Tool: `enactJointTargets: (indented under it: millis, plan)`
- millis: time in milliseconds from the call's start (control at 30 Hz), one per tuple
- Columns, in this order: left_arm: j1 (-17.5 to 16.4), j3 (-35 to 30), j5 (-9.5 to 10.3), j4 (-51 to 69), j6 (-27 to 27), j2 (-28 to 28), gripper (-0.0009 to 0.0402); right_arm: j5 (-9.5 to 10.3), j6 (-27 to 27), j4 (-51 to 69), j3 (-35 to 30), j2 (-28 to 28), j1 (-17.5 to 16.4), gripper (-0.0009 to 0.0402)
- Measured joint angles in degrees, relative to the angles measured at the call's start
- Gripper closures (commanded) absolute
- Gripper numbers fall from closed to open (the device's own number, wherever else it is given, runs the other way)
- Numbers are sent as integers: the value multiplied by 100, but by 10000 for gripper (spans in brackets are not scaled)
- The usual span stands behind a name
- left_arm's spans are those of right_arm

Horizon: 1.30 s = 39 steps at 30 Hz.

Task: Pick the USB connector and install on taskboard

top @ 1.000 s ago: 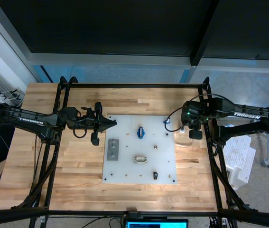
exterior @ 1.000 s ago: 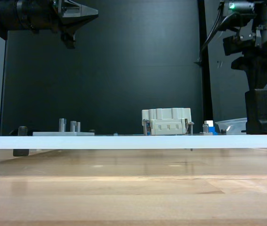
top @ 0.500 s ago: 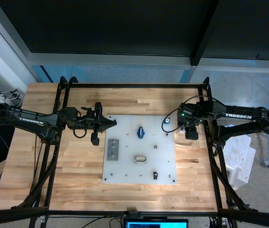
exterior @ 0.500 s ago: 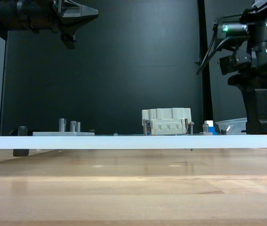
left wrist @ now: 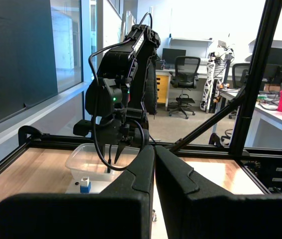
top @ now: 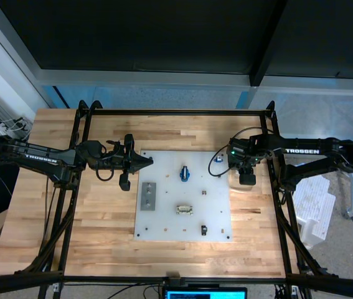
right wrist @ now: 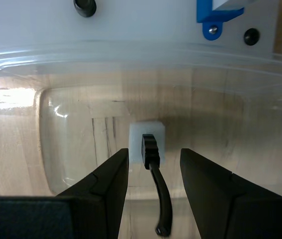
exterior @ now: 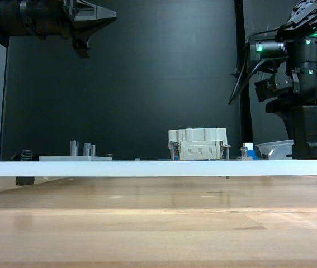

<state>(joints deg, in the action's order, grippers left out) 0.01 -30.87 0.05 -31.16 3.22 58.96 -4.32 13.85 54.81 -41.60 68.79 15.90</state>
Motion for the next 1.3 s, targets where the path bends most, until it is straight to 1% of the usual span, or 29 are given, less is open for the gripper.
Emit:
enactJointTargets:
  millis: [367,633,1033,1233,1267,1300]
  plan:
    - [0,0,2,-2,2,0,393,-13,20,-42,17,286,39,252]
    - [0,0,2,0,2,0,393,-13,17,-46,17,295,50,258]
    - [0,0,0,-2,0,0,393,-13,15,-46,26,295,92,341]
    - [0,0,2,-2,2,0,393,-2,17,-46,26,295,92,392]
    - [0,0,2,0,0,0,393,-2,17,-46,26,295,94,396]
    - [0,0,2,-2,0,0,393,-4,17,-46,24,295,94,392]
